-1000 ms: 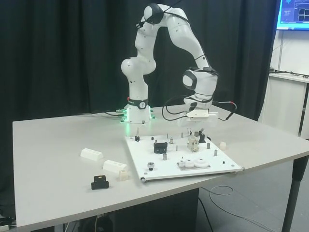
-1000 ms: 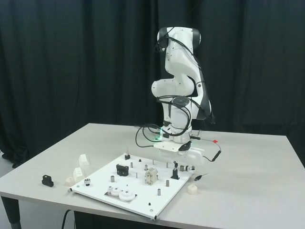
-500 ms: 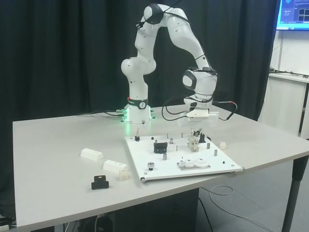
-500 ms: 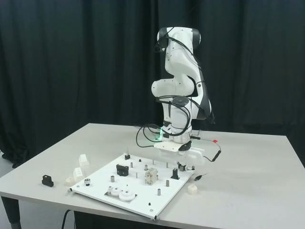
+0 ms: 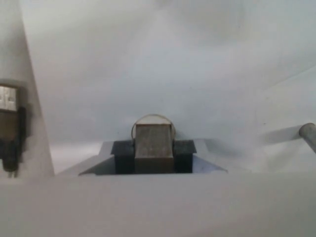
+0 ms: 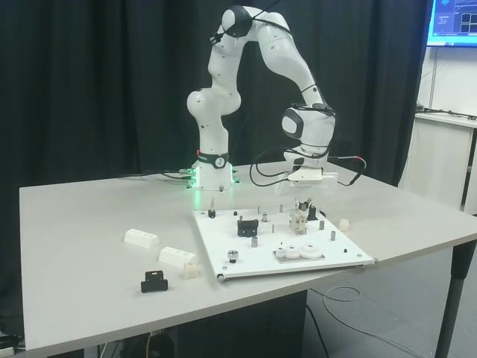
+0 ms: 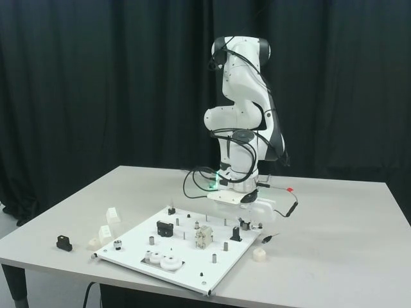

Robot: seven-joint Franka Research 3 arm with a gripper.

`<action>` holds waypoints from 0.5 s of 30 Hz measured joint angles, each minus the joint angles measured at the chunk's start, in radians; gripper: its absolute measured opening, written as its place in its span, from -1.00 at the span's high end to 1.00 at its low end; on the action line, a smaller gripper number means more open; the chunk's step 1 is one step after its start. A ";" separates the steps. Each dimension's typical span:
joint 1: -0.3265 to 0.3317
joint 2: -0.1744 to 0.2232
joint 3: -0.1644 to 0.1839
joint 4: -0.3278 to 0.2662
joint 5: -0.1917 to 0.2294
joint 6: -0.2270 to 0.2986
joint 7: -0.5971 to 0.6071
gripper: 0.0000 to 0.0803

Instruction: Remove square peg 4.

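Note:
A grey square peg [image 5: 154,148] stands upright in a black holder [image 5: 123,155] on the white board [image 5: 148,74], filling the middle of the wrist view. In the room views this black holder [image 6: 312,213] [image 7: 236,233] sits on the board's far right part. My gripper [image 6: 303,200] [image 7: 244,224] hangs just above it, pointing down. The room views do not show whether it touches the peg. A thin grey pin [image 5: 308,132] stands nearby on the board.
The board [image 6: 216,246] also carries white gears [image 6: 299,252], a small grey block assembly [image 6: 298,221], a black part [image 6: 245,227] and several pins. Two white blocks [image 6: 141,238] [image 6: 177,256] and a black piece [image 6: 155,281] lie on the table beside it. A white cube [image 6: 344,224] lies by its right edge.
The lower end of the gripper has shifted slightly over the black holder since a second ago. The arm has barely moved, and the parts on the board and table stay put.

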 joint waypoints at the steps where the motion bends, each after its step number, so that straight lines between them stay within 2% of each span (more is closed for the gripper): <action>1: 0.000 0.000 0.000 0.000 0.000 -0.001 -0.001 0.61; 15: -0.004 -0.011 -0.001 0.018 -0.002 -0.046 -0.003 0.61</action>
